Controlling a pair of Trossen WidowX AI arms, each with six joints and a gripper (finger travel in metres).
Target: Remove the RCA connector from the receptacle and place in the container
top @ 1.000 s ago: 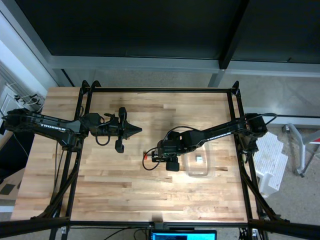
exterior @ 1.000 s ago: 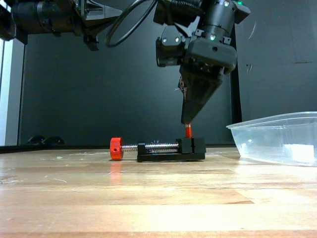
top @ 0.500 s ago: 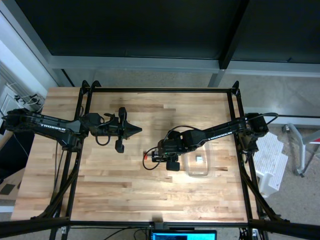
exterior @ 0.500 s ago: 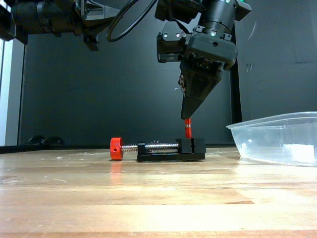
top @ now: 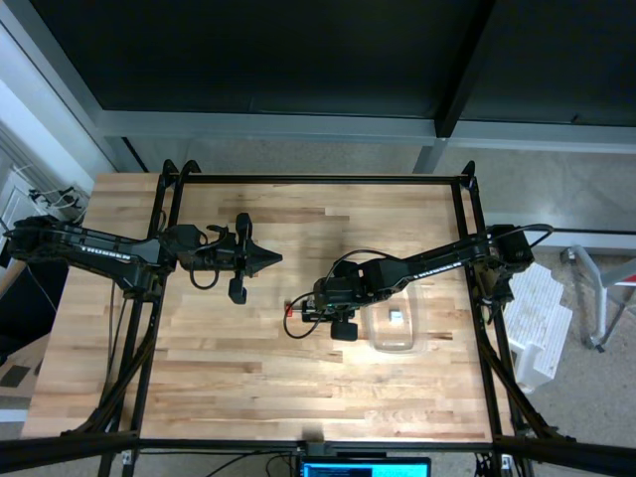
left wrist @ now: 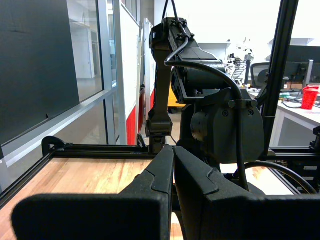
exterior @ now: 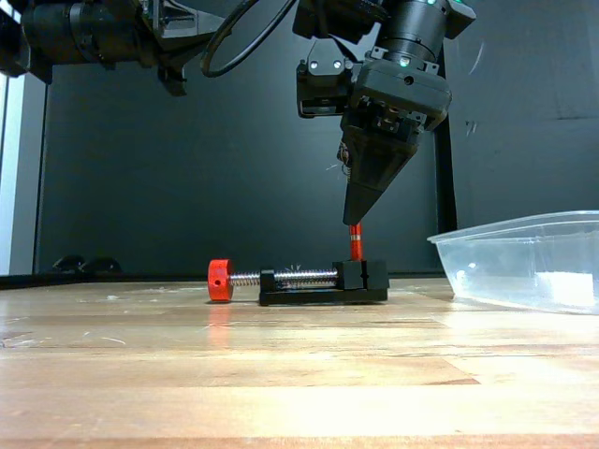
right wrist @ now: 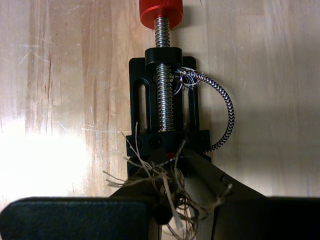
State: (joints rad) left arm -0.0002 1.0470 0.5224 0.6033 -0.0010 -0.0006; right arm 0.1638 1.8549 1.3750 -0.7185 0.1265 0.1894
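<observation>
**Fingers (exterior: pixel 372 173) of right gripper (exterior: pixel 354 222) pinch red plug (exterior: pixel 355 242)**

Right gripper points straight down. Its fingers are closed on the top of the upright plug, whose lower end meets the black clamp (exterior: pixel 323 282). Clear tray (exterior: pixel 505 271) sits apart at the clamp's 3 o'clock. Left gripper (top: pixel 276 258) hovers well apart at the clamp's 10 o'clock, fingers pressed together, holding nothing.

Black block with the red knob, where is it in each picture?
High view: the black block is near the picture's middle, under the right hand and left of the clear tray. The left hand is parked farther left.
Low view: the block sits below the right hand, which pinches the red plug.
Left wrist view: not in it, only the shut left hand.
Right wrist view: the block lies just ahead of the right hand.
Shared landmark: its red knob.
</observation>
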